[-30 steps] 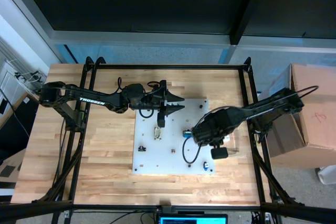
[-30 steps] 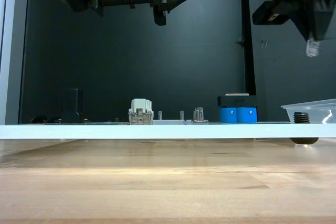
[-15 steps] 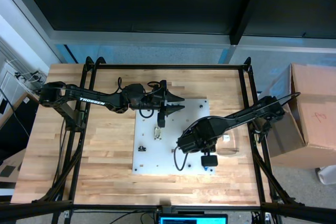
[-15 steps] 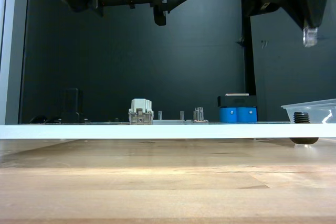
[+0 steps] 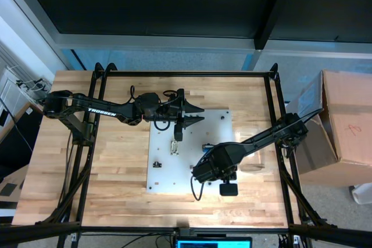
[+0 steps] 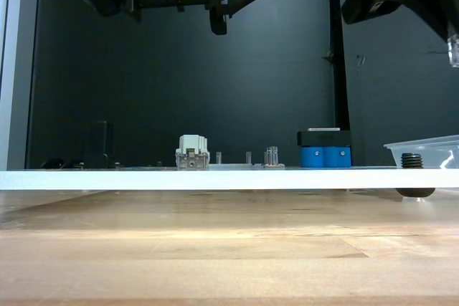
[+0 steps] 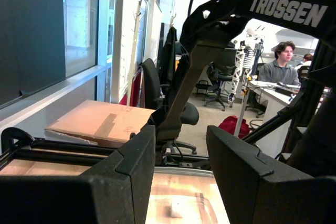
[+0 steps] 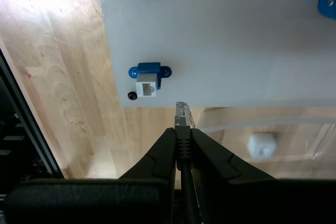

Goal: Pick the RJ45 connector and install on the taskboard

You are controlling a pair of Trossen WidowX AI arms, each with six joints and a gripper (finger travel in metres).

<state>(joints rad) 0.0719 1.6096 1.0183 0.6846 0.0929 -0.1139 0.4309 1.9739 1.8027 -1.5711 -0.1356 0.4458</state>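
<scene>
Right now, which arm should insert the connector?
Likely right. The right gripper is shut on the connector over the board, near the socket; the left gripper hangs open at its far edge.

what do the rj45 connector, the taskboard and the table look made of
RJ45 connector, held in the shut right gripper above the taskboard edge: clear glossy plastic, see-through. Taskboard: matte white sheet, probably plastic. Table: pale wood strips, visible grain, slight sheen. The left gripper hangs open above the board's far side.
</scene>
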